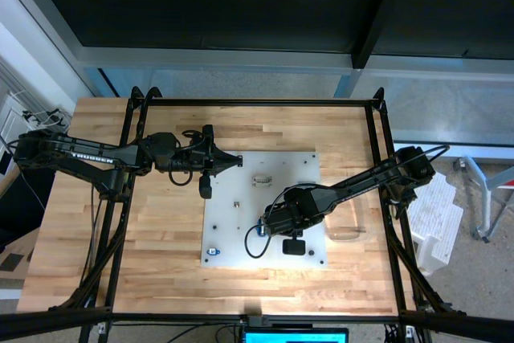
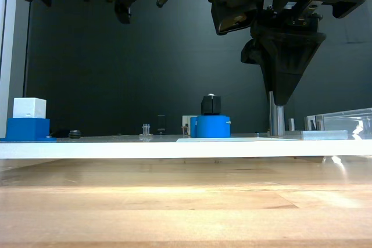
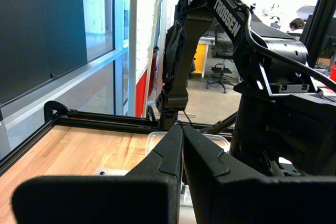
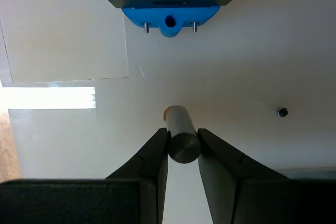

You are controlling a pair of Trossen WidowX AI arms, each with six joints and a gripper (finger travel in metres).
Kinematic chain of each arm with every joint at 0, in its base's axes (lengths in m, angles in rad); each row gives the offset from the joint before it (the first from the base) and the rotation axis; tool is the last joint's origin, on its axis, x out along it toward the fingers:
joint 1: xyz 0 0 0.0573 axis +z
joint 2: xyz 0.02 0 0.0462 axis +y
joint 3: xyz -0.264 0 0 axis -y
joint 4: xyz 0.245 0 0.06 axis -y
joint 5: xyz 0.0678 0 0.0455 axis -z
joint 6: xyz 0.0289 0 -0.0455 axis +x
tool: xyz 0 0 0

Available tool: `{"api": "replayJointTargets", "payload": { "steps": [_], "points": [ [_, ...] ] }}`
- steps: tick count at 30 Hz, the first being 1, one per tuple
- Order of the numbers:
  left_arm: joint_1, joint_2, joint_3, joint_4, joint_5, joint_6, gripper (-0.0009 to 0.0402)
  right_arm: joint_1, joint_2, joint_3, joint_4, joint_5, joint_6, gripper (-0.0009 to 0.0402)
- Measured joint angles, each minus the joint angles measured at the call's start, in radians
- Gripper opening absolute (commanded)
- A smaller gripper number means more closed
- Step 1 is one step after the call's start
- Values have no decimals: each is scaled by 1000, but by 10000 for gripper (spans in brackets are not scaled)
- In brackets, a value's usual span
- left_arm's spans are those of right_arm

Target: Pick the 16mm cylinder and install on the taskboard

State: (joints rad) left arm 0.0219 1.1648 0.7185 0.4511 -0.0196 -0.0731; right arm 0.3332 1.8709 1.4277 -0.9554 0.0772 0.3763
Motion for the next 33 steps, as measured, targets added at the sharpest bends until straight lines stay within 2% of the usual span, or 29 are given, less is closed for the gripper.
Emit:
{"api": "replayJointTargets", "payload": {
  "steps": [18,27,30,33],
  "points": [
    [0,0,0,0,0,0,0,16,1,-5,3,-6,0,7],
    [0,0,0,0,0,0,0,13,35,-21,57,-14,-24,8],
    [0,0,0,0,0,0,0,14,36,-28,76,-18,-24,21],
    [0,0,0,0,0,0,0,14,36,-28,81,-21,-24,53]
  ]
}}
